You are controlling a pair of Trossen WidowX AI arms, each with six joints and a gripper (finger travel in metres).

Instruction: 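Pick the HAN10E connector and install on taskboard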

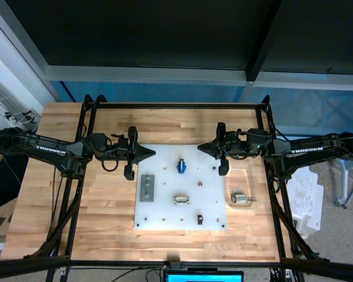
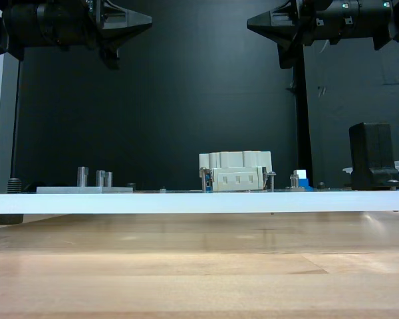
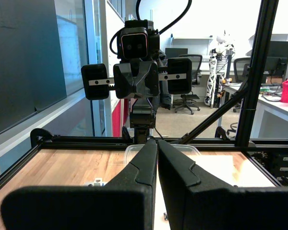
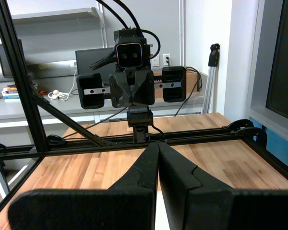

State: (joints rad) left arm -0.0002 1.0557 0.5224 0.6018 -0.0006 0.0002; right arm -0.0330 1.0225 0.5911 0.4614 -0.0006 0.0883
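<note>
Above the far edge of the white holed taskboard, left tool and right tool hung closed, empty; a skewed pinch could tip the beige HAN10E connector.

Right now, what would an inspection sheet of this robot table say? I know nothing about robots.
Surface: wooden table, with the white taskboard lying flat in its middle.
Job's things: HAN10E connector in a clear tray right of the board; a similar beige block stands on the board.
Clutter: grey metal block, blue knob, small black part, on the board.
Grippers: left gripper and right gripper both shut, empty, high over the board's far edge.
Cables: black cable looped at the left arm's wrist.
Surroundings: black frame around the table; screen at its near edge.
</note>
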